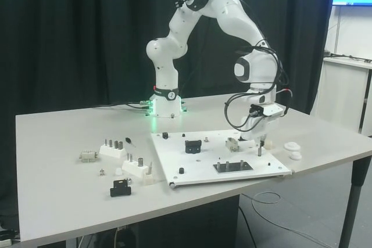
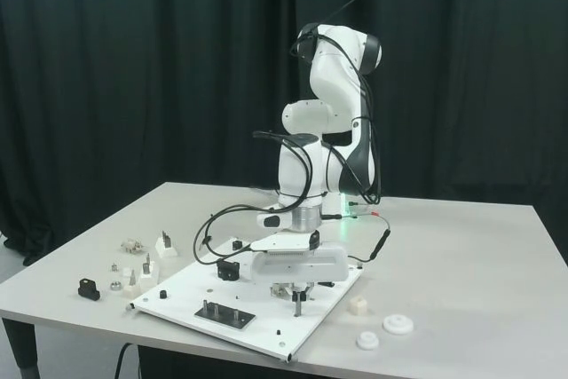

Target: Insert round peg 3.

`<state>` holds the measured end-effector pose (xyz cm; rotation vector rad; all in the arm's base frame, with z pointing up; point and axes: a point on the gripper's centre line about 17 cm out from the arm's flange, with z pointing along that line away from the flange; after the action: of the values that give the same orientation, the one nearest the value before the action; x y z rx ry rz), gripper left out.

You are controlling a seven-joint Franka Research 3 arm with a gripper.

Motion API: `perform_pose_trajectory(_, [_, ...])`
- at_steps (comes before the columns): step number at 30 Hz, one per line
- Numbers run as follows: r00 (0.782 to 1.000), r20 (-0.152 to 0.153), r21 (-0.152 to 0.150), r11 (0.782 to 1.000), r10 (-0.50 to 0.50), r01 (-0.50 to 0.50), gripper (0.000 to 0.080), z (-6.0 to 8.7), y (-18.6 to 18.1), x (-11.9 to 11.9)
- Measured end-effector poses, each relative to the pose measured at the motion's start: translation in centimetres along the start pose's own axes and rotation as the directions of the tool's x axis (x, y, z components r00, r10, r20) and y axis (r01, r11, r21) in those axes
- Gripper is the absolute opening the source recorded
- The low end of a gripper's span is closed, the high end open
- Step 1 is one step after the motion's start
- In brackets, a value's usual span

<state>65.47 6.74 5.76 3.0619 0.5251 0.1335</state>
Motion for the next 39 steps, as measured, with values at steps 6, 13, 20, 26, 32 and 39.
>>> perform_pose_trajectory(6, [1.0,0.002,-0.008,1.0,-0.009,0.009,0.0103,0.0,0.2,0.07])
perform_pose_trajectory(13, [1.0,0.003,-0.012,1.0,-0.012,0.012,0.0103,0.01,0.35,0.09])
perform_pose_trajectory(20, [1.0,0.003,-0.012,1.0,-0.012,0.012,0.0103,0.01,0.36,0.09])
perform_pose_trajectory(26, [1.0,0.003,-0.012,1.0,-0.013,0.013,0.0103,0.01,0.36,0.1])
perform_pose_trajectory(32, [1.0,0.003,-0.012,1.0,-0.013,0.013,0.0103,0.05,0.37,0.12])
perform_pose_trajectory(39, [1.0,0.004,-0.016,1.0,-0.015,0.015,0.0103,0.45,0.39,0.21])
